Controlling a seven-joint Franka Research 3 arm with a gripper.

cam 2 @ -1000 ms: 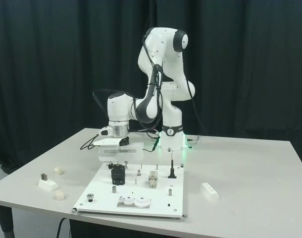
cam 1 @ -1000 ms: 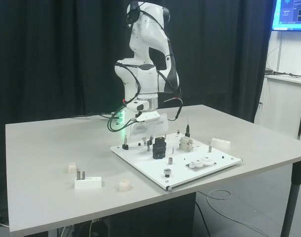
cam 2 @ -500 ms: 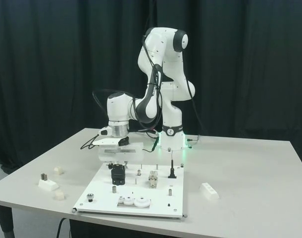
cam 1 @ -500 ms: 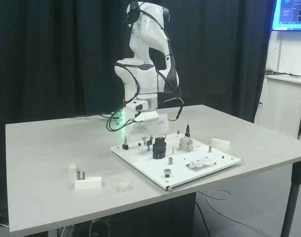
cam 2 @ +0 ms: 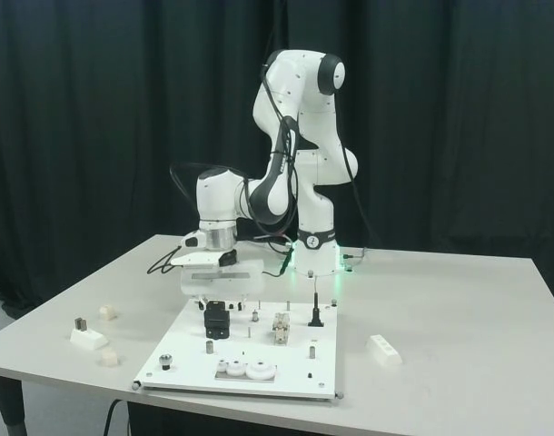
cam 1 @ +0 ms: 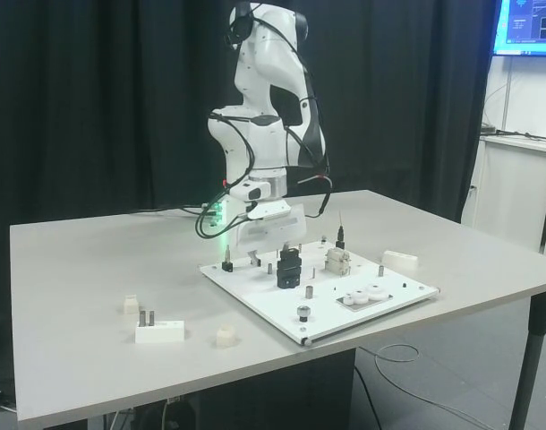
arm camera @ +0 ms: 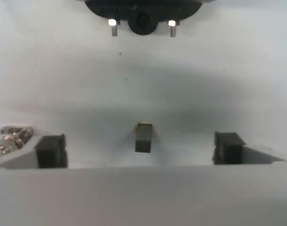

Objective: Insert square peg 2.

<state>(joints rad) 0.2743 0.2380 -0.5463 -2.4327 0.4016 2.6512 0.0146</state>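
Observation:
In the wrist view a dark grey square peg (arm camera: 143,137) stands upright in the white board (arm camera: 134,80). My gripper (arm camera: 139,149) is open, and its two black fingertips (arm camera: 50,150) sit well apart on either side of the peg without touching it. From the first room view the gripper (cam 1: 264,256) hangs just above the board's (cam 1: 371,313) back part, over the peg (cam 1: 268,266) and beside a black block (cam 1: 289,269). The second room view shows the gripper (cam 2: 220,297) right above that black block (cam 2: 216,320).
The board carries a tall black pin (cam 1: 339,235), a metal fixture (cam 1: 335,260), white gears (cam 1: 363,296) and short pegs. Off the board lie a white holder with two pegs (cam 1: 159,330), small white blocks (cam 1: 226,336) and a white piece (cam 1: 400,260).
The gripper has risen a little above the board over the last second. The peg stays standing in the board.

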